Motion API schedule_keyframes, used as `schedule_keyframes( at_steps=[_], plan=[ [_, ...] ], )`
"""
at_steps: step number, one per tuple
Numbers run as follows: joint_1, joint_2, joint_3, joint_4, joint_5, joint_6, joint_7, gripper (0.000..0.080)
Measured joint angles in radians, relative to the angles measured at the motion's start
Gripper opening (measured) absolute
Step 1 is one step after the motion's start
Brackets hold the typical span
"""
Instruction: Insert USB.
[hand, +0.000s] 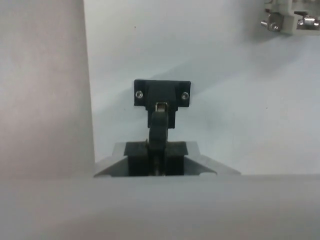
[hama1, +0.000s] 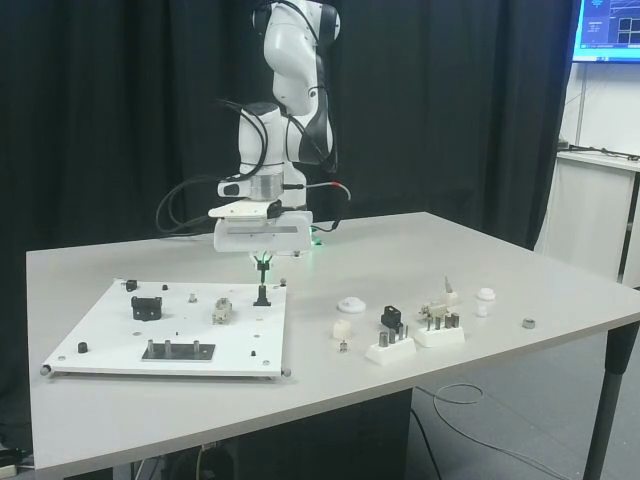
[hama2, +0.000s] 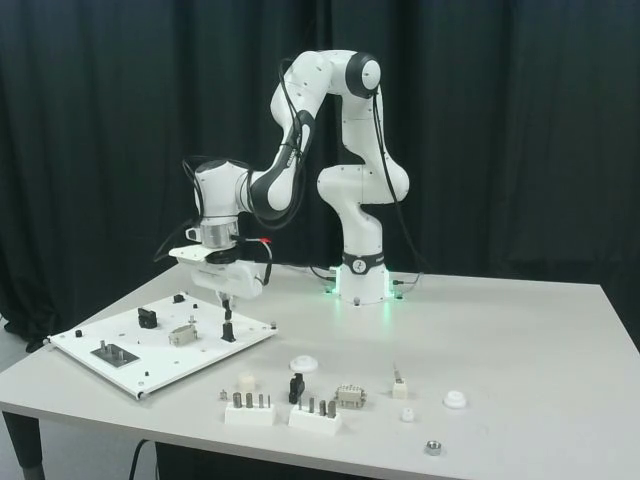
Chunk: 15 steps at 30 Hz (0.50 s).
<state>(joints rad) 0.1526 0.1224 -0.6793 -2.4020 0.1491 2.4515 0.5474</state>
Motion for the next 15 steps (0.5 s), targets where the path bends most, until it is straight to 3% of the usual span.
schedule_keyframes(
  at_steps=[15],
  plan=[
    [0.000, 0.003, -0.002, -0.001, 0.000, 0.001, -0.025, 0.0064]
  ],
)
